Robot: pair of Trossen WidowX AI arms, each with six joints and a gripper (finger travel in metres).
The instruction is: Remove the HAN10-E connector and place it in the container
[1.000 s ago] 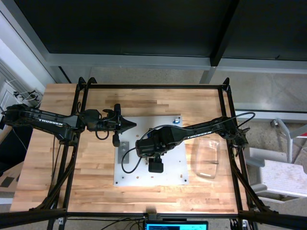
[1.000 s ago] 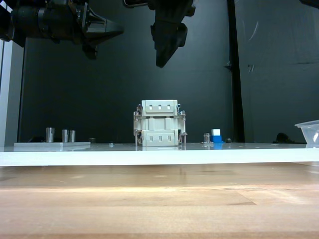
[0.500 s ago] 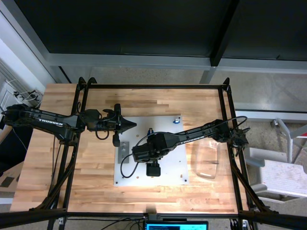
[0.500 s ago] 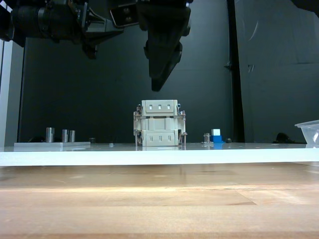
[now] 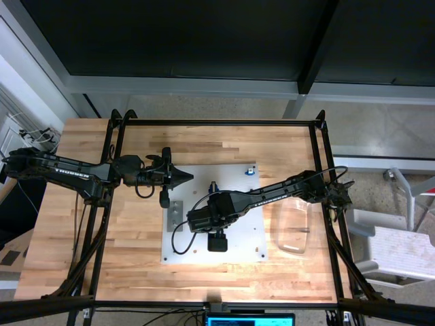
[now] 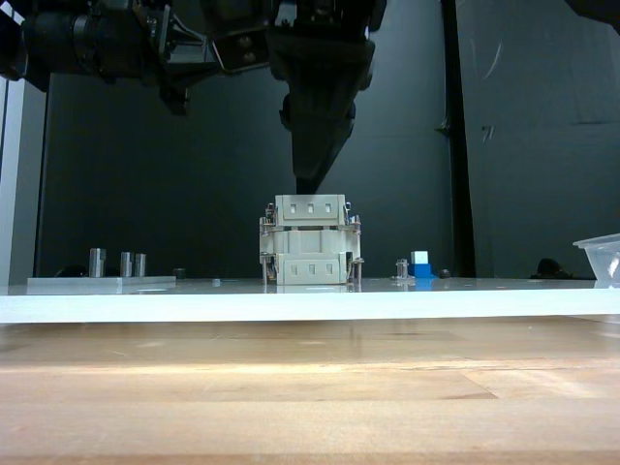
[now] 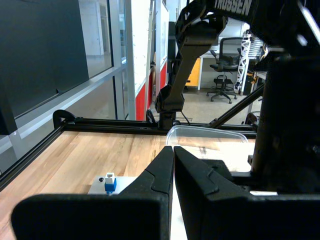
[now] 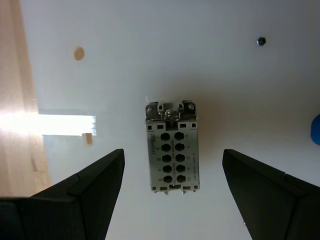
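Beige-grey HAN10-E connector stands on white board, directly beneath right hand (spread wide apart, clear of it). Left hand, pinched together, hovers above board's far left corner.

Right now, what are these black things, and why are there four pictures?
They are two robot arms, a left arm and a right arm, standing at the sides of a wooden table. Each ends in a gripper, a pincer with two fingers. Four cameras look at once: one from above, one level with the table, and one riding on each arm.

On the table lies a white board with parts on it: a beige connector, a small blue part and a grey plate. Beside the board sits a clear container.

The right gripper hangs open just above the connector, not gripping it. The left gripper is shut and empty, up in the air over the board's far left corner. Nothing is held.
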